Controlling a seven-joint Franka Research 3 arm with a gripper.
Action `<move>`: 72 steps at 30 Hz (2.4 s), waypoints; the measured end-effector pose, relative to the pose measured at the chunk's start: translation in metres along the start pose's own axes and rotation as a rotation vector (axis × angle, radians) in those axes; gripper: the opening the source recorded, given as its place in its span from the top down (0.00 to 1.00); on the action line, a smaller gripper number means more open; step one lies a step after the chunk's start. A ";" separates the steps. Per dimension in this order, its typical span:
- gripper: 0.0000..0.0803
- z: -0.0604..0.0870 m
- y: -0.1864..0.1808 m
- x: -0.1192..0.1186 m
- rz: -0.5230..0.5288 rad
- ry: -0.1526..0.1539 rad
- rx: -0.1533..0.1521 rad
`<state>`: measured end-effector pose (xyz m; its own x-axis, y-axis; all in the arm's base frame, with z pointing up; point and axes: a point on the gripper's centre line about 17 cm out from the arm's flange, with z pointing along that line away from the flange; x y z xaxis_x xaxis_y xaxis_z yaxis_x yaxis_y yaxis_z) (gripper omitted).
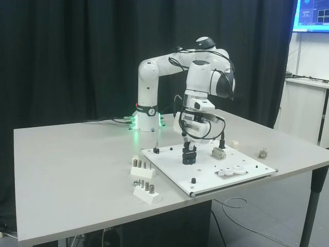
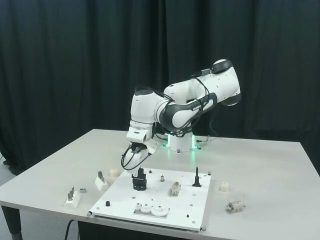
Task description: Insert D-SUB.
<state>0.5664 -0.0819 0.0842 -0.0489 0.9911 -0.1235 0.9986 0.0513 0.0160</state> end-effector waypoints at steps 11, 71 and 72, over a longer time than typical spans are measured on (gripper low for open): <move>0.81 0.000 0.000 0.000 0.006 0.002 -0.001; 0.81 0.000 0.000 0.002 0.058 -0.011 -0.007; 0.81 0.000 0.000 0.002 0.056 -0.011 -0.007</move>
<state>0.5667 -0.0797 0.0838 0.0072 0.9911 -0.1327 0.9995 -0.0033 0.0300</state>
